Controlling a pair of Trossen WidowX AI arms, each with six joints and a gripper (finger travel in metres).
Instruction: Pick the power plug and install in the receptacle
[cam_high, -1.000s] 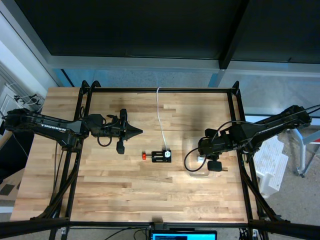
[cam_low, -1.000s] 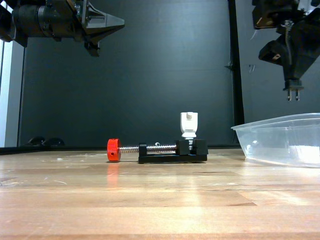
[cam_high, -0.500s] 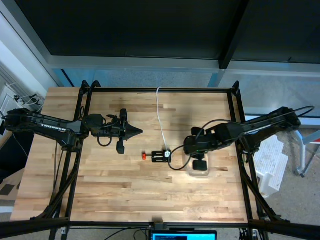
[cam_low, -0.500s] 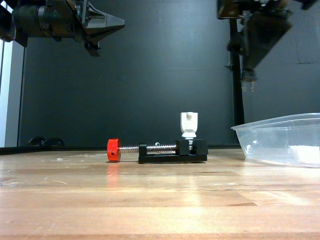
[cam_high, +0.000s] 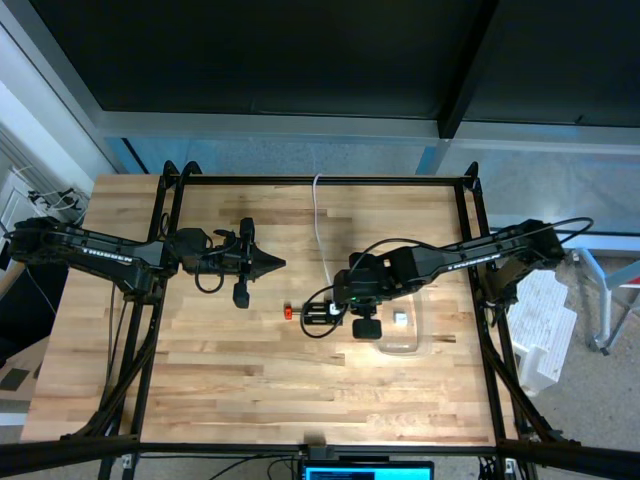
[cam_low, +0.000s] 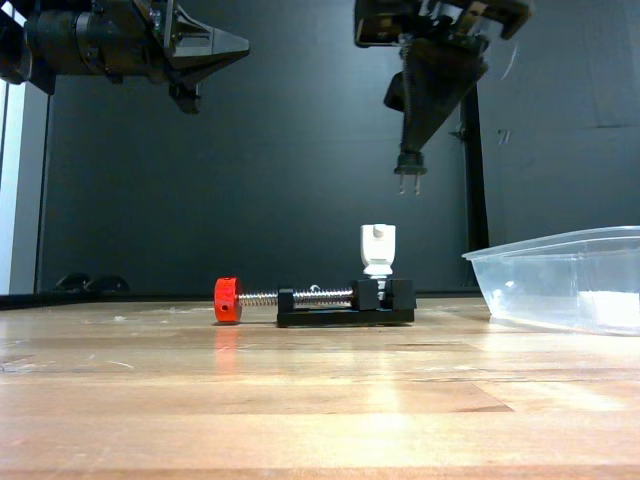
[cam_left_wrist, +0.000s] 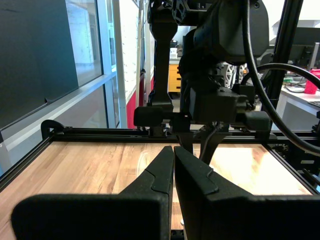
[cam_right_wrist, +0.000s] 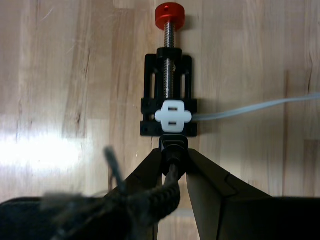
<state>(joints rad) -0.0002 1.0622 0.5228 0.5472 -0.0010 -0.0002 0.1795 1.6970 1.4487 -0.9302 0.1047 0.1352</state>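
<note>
**Black power plug (cam_low: 408, 163) held high, off to one side of the receptacle (cam_low: 377, 244)**

The right tool (cam_right_wrist: 173, 156) is clamped on the power plug, its fingers pinching the small black body so that the two prongs point straight down. The plug's dark cord trails back beside the fingers. In the low view the plug hangs well above the receptacle and a little to the tray side of it. The right wrist view shows it just short of the white face and its two slots.

The receptacle stands upright in the black clamp (cam_low: 345, 300), with the red knob (cam_low: 227, 299) at the far end and the white cable (cam_high: 320, 225) running away across the counter (cam_low: 300, 400).

A descent from here would likely put the prongs on the rim of the face, not in the slots. That push could tilt the plug in the grip or shove the clamp, which seems only to sit loose on the wood. The trailing cord might also twist the plug off line.

The left tool (cam_low: 235, 42) hangs high at its own side, fingers together, holding nothing.
</note>
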